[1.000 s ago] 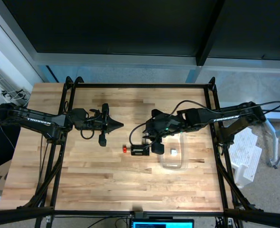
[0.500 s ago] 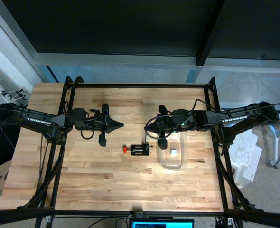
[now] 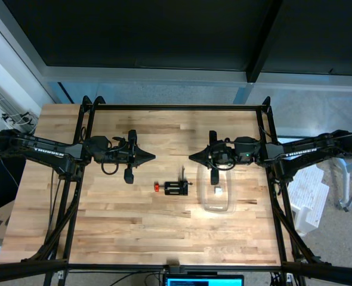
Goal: Pick the USB-C connector and install on taskboard
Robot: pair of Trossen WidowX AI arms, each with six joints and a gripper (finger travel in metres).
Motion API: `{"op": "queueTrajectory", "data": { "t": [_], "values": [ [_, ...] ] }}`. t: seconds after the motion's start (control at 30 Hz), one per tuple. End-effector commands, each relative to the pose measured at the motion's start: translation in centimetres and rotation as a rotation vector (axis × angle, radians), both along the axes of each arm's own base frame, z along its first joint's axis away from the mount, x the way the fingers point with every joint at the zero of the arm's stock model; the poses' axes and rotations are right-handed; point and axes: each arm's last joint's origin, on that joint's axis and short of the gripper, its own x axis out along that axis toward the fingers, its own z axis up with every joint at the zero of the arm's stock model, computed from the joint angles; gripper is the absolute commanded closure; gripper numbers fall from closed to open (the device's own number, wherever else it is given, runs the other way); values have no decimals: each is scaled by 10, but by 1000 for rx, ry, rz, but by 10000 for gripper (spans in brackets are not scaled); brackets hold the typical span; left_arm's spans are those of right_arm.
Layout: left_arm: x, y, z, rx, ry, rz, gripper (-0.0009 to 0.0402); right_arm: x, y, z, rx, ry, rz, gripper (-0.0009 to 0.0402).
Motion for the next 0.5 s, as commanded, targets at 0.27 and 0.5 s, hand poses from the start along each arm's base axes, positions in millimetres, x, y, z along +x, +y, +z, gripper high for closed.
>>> {"op": "queueTrajectory", "data": {
  "t": [0.27,0.5],
  "values": [
    [0,0,0,0,-1,0,393,-20,-3,-18,-2,-101,-36,393],
    [0,0,0,0,0,0,393,-20,-4,-19,-18,-95,-37,393]
  ]
}}
